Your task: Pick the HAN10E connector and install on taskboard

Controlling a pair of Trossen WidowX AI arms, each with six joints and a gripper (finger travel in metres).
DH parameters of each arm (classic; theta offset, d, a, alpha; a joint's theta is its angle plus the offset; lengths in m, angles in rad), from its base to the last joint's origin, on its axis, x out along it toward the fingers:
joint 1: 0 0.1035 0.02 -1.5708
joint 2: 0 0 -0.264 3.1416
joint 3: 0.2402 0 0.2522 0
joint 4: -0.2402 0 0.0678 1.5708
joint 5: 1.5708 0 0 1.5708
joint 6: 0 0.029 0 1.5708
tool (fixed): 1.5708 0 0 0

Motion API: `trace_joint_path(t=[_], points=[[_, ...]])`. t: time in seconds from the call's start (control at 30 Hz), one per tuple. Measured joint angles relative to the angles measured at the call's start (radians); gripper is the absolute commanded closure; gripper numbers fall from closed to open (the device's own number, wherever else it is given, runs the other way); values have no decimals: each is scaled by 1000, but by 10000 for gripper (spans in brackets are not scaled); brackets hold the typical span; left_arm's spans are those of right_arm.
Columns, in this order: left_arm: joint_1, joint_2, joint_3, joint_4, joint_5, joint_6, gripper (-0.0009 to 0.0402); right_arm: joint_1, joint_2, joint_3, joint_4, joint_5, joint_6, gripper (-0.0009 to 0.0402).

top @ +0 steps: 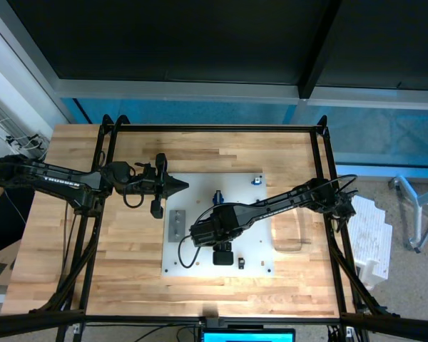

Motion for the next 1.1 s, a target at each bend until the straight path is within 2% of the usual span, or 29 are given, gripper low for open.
trace_joint_path(t=[0.47,1.1], points=[[0,0,0,-1,0,0,392,0,9,0,2,-6,-10,365],[0,0,0,-1,0,0,392,0,4,-81,92,1,-7,365]])
